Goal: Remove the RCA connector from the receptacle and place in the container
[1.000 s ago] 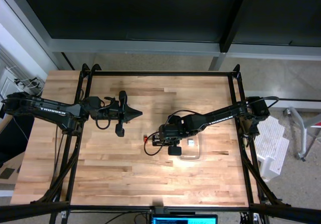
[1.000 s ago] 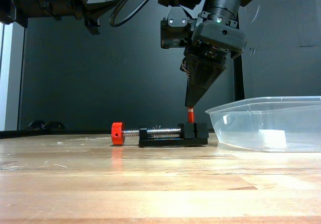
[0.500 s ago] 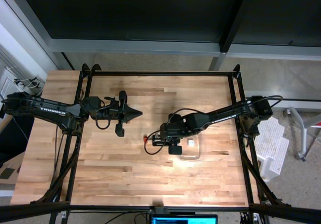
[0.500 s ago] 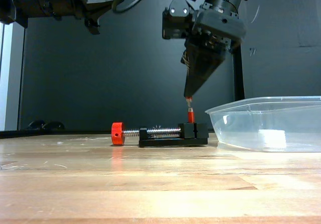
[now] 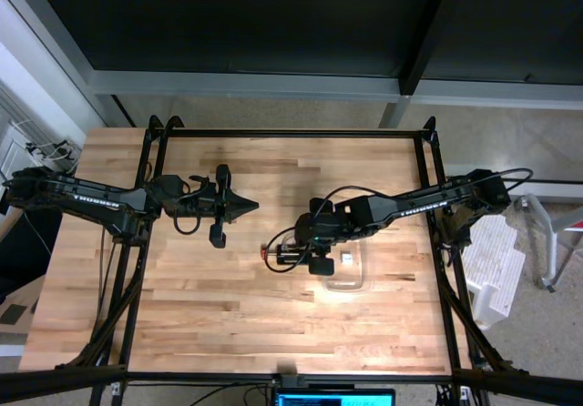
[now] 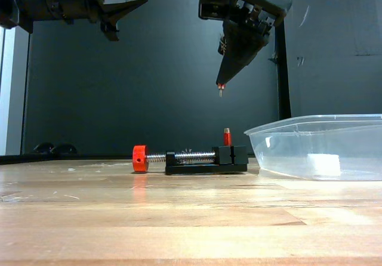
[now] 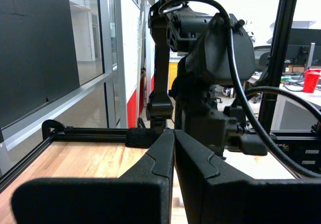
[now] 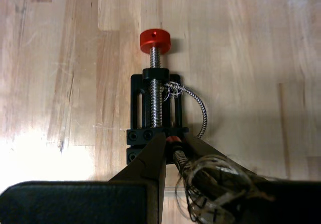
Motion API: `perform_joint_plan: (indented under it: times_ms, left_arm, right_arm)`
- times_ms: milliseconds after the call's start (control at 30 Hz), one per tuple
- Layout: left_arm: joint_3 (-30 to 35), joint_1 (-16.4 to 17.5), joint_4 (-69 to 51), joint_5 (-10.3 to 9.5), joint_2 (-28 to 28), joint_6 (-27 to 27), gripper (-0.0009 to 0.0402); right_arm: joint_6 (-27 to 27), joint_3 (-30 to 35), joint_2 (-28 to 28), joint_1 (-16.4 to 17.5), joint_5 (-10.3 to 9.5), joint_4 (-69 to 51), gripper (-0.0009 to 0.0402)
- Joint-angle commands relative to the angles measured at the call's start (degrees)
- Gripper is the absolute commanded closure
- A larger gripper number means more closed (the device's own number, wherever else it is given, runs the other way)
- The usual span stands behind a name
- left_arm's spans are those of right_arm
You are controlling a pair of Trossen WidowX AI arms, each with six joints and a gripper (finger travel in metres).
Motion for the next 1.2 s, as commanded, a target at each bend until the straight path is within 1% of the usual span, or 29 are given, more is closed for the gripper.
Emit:
perform_joint_plan:
  times_ms: [33, 233, 433, 567, 933, 1200]
  left_arm:
    - [0.0, 0.0, 0.0, 0.00, 0.0, 0.0, 0.0393]
    - [0.0, 0.0, 0.0, 0.00, 0.0, 0.0, 0.0393]
    - [0.0, 0.0, 0.0, 0.00, 0.0, 0.0, 0.0393]
    - [0.0, 0.0, 0.0, 0.00, 0.0, 0.0, 0.0393]
    - [0.0, 0.0, 0.0, 0.00, 0.0, 0.0, 0.0393]
    - [0.0, 0.0, 0.0, 0.00, 0.0, 0.0, 0.0393]
  right_arm:
    - [0.0, 0.0, -0.2, 0.0, -0.13, 0.0, 0.0393]
    - [0.0, 0.0, -0.3, 0.1, -0.63, -0.5, 0.0393]
    - [0.4, -0.1, -1.1, 0.6, -0.52, -5.5, 0.0393]
    - [0.5, -1.1, -2.3, 1.2, -0.48, -6.3, 0.0393]
    - [3.3, -11.9, -10.2, 1.4, 0.04, -5.3, 0.0393]
    - [4.7, -18.3, -13.1, 1.6, 0.02, -5.5, 0.0393]
